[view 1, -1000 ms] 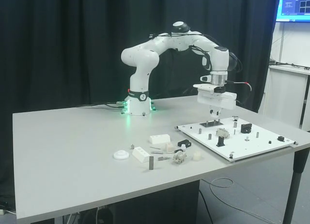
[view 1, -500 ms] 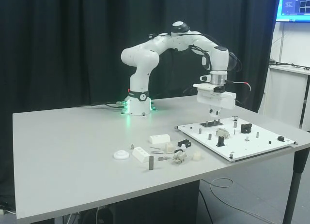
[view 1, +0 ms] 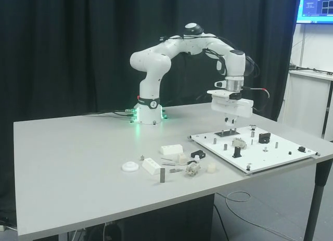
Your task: Place medium gear.
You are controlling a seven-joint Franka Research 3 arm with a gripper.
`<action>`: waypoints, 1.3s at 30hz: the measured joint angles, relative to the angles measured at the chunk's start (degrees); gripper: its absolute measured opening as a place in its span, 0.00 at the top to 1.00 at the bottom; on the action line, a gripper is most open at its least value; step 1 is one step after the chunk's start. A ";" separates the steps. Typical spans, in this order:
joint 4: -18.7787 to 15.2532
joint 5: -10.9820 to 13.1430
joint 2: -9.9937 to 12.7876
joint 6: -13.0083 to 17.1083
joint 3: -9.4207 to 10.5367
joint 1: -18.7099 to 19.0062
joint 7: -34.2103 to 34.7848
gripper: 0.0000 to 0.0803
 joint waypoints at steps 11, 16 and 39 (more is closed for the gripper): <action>0.00 0.00 0.00 0.02 0.00 0.00 0.00 0.65; -0.01 0.00 0.02 0.23 0.00 0.00 0.00 0.65; -5.68 -4.41 0.27 6.05 -0.84 -3.29 -5.29 0.65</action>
